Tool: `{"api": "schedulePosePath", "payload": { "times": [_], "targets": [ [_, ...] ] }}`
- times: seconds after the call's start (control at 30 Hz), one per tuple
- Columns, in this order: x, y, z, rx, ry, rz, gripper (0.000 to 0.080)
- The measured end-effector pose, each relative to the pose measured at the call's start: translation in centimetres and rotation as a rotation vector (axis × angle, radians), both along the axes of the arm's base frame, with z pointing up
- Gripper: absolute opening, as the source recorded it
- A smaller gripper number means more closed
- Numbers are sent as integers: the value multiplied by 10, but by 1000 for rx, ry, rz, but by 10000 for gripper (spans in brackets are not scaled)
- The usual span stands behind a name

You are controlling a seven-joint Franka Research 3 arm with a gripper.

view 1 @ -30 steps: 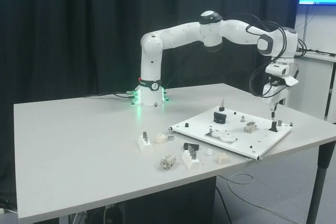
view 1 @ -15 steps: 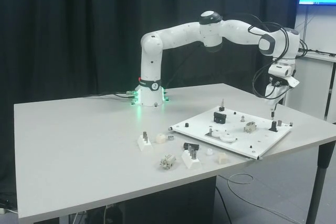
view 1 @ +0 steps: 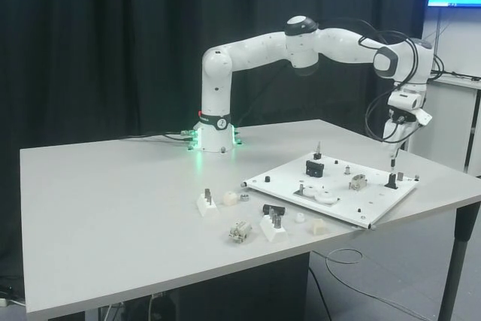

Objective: Insert USB.

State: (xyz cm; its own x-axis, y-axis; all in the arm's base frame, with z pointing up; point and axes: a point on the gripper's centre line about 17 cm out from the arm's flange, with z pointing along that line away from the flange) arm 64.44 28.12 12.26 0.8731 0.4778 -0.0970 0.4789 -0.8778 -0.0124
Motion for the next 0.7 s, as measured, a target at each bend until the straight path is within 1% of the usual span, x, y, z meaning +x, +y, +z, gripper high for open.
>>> {"api": "schedulePosePath", "payload": {
  "times": [0.27, 0.47, 0.6, 0.7],
  "targets": [
    [1, 1, -1, 11, 31, 11, 87],
    [-5, 4, -2, 18, 63, 14, 87],
    [-8, 7, -2, 16, 76, 8, 87],
    [-9, 8, -1, 9, 78, -6, 87]
  ]
}}
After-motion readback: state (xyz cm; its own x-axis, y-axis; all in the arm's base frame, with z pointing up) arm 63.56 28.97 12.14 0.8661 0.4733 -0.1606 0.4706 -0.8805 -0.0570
